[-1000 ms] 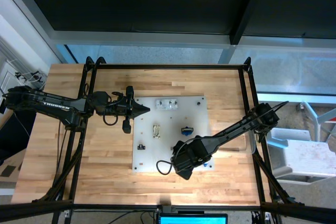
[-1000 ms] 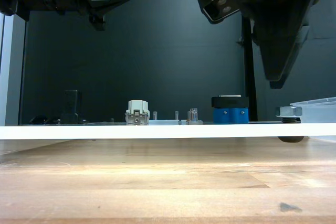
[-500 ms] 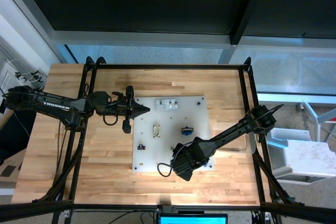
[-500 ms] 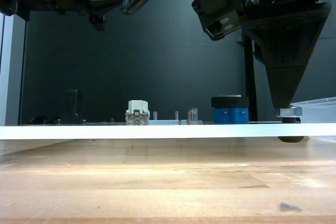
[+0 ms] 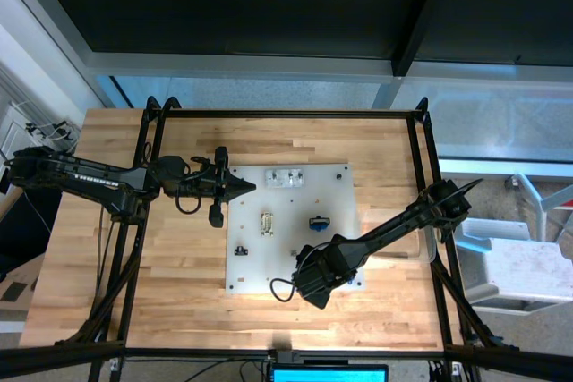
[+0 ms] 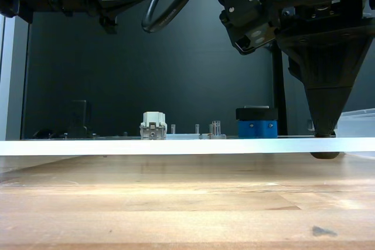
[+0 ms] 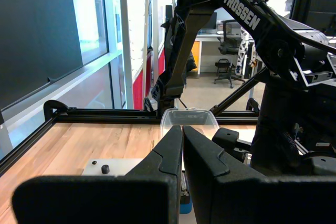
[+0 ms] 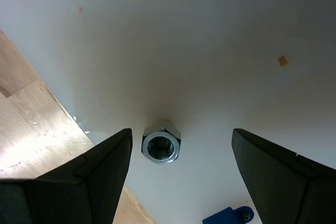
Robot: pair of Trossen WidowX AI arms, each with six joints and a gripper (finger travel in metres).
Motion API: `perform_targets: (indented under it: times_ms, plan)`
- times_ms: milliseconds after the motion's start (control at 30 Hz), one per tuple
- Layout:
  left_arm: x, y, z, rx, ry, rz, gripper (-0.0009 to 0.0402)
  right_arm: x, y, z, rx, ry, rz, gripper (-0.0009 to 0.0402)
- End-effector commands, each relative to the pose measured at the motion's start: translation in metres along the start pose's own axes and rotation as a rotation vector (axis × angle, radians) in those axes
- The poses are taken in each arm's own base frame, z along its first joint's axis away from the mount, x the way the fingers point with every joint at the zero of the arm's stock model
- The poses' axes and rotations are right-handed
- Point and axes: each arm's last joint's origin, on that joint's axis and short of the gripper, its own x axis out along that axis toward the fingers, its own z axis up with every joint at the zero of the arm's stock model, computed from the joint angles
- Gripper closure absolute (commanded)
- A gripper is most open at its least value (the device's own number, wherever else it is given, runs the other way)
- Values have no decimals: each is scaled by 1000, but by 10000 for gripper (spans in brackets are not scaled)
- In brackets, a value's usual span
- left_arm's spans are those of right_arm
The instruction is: Unfasten the M12 fastener and place in the container
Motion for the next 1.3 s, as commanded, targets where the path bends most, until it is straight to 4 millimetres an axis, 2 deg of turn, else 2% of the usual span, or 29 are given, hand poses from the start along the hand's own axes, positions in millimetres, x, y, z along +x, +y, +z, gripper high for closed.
perform_targets:
  times_ms: [33,567,800,933,1300]
  plan:
    - [0,0,0,0,0,0,393,0,0,0,2,0,2,145]
    - [0,0,0,0,0,0,393,1,1,1,2,-3,14,306]
    - [0,0,0,0,0,0,393,1,1,1,-15,-5,17,360]
    - [0,0,0,0,0,0,393,0,2,1,-119,-6,25,380]
    - [0,0,0,0,0,0,393,-5,1,0,-641,-11,49,393]
